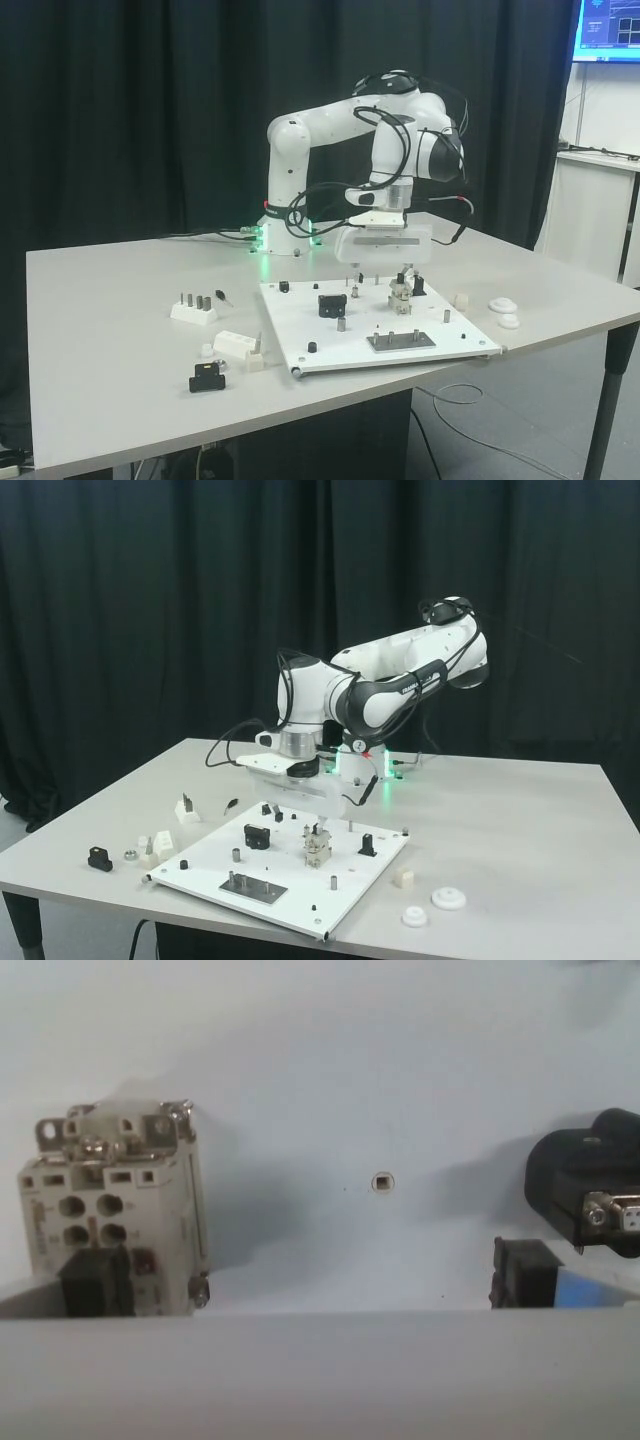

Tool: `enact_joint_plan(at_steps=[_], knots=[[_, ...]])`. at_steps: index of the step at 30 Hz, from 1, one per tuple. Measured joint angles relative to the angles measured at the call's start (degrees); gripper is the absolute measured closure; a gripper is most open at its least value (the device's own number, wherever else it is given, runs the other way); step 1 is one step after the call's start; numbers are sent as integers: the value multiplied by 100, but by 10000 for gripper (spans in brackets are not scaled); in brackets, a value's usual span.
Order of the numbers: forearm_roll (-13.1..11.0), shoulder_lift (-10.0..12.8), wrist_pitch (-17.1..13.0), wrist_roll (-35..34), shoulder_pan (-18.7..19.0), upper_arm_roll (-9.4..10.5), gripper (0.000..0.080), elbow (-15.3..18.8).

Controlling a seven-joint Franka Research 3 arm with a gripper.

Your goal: Insert waterproof.

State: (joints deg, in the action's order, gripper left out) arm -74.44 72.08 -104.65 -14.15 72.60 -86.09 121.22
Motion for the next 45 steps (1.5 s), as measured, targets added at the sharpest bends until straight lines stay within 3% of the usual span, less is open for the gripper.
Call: enact_joint_plan(at_steps=[10,28,45], knots=[[-39,6,-49,60,-8,92,3,29],[-32,0,-30,97,22,68,3,37],[-25,-3,355,-79,290,-148,3,29]])
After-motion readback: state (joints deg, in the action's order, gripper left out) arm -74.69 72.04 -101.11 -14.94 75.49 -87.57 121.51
